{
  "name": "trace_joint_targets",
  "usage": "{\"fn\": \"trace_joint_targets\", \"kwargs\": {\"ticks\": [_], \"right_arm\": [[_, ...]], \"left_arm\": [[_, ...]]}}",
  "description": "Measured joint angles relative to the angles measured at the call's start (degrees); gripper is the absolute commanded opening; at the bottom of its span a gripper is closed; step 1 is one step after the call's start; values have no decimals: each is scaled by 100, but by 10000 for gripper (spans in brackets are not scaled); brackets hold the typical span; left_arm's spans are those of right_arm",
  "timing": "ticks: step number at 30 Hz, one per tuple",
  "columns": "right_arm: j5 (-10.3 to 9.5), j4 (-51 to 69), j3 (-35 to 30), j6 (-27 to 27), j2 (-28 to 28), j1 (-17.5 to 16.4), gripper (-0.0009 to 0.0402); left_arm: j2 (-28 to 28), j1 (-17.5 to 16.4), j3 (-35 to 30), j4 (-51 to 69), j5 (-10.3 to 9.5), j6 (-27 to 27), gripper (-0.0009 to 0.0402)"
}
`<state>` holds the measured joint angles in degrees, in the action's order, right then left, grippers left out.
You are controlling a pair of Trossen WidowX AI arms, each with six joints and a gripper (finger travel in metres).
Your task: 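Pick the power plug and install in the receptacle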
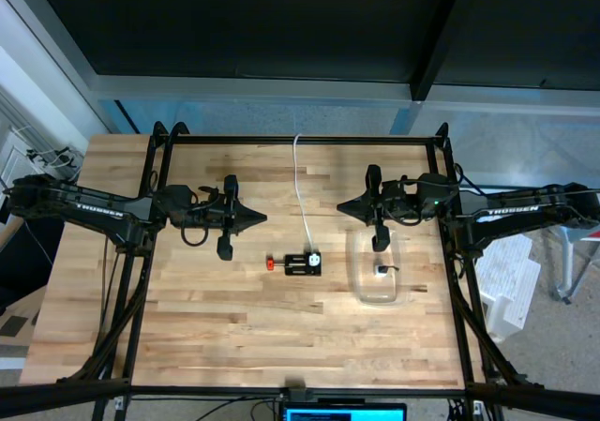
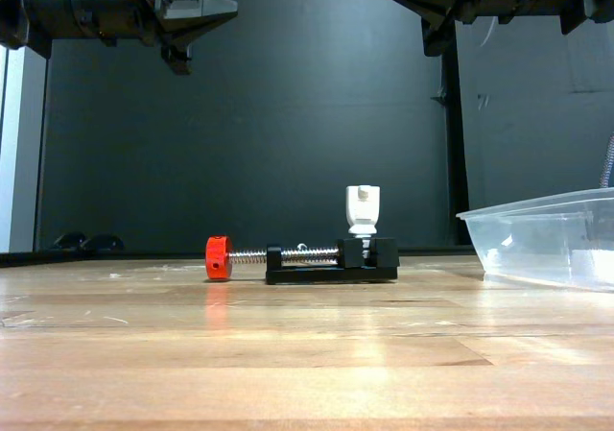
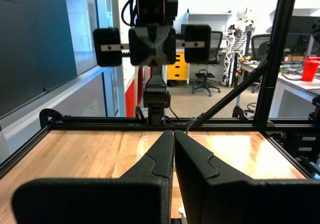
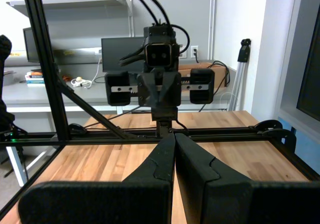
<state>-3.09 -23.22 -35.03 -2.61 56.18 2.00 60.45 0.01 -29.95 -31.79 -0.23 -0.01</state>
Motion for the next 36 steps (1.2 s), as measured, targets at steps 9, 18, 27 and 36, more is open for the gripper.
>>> {"fn": "trace_joint_targets", "kwargs": {"ticks": [9,18,27,36], "right_arm": [[46,1211,0,13,-608,-26,0],[575,2815,0,-44,-1141,-376,0],[1152,4266,-2,-448,-1504,-1217,0],[1272,5711,-317,-728,-1545,-1746,0]], "left_arm": [[37,0,2,44,17,2,0],[39,0,2,39,15,0,0],[39,0,2,42,17,2,0],[39,0,2,42,17,0,0]]}}
